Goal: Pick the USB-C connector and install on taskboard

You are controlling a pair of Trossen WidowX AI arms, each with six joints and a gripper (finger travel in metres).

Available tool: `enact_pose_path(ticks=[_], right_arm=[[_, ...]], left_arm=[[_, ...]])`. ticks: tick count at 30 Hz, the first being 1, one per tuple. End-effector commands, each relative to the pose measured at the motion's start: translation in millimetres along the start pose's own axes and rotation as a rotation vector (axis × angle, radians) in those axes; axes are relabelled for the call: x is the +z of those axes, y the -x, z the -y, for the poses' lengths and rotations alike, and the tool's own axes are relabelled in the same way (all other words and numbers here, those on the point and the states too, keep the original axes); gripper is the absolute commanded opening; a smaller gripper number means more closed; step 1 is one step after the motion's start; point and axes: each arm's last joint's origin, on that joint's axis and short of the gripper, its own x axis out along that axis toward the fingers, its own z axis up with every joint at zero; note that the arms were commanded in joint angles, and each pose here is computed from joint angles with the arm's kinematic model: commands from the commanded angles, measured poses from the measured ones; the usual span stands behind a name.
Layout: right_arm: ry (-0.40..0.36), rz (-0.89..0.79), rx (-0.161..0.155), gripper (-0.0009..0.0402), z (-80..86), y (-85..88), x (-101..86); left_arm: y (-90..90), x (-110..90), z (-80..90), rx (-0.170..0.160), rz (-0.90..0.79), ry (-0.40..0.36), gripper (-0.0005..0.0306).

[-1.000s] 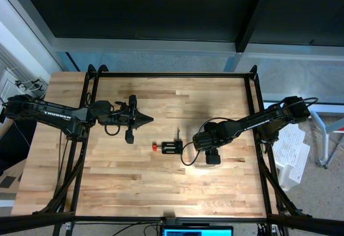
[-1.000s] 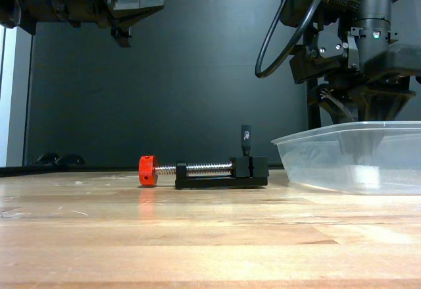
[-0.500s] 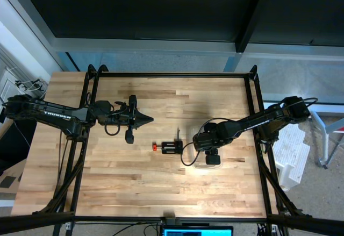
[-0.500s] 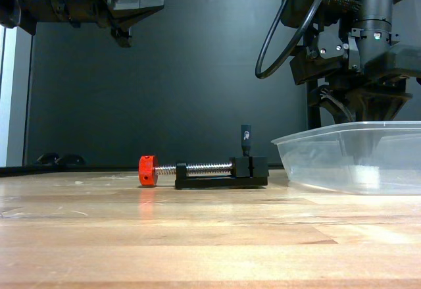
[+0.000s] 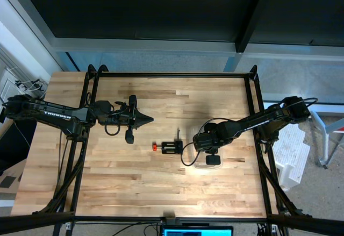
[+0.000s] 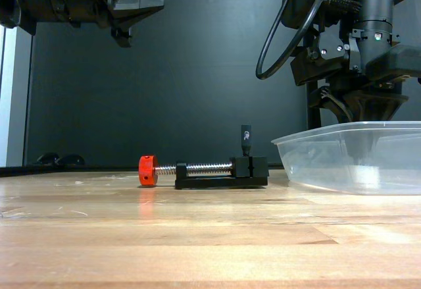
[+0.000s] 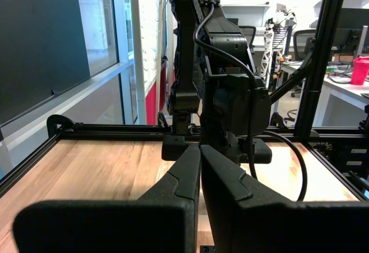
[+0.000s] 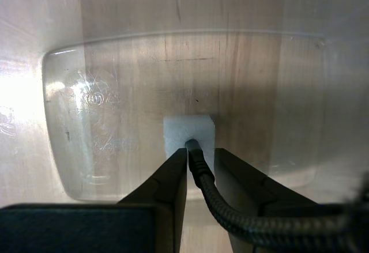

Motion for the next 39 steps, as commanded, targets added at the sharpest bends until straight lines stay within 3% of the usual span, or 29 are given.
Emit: enact_pose_path(ticks=[1,10,23,32,39], right_arm=[[0.0,0.004,0.001,0.0042,0.0,0.7,0.4],[0.0,0.002,0.018,-0.0002,-0.6,0.7,0.4],[0.001,0.011,0.019,0.0,0.2,5.6,-1.0],[-0.009,0.046,0.027,0.0,2.3,22.0,-4.4],[-0.014,0.057,0.029,0.0,4.2,49.8,-3.1]], left_arm=[[0.0,0.2,0.0,0.0,0.001,0.0,0.0],[0.0,0.2,0.0,0.0,0.001,0.0,0.0],[0.0,0.2,0.0,0.0,0.001,0.0,0.0],[0.0,0.1,0.0,0.0,0.0,0.0,0.0],[0.0,0.2,-0.1,0.0,0.001,0.0,0.0]])
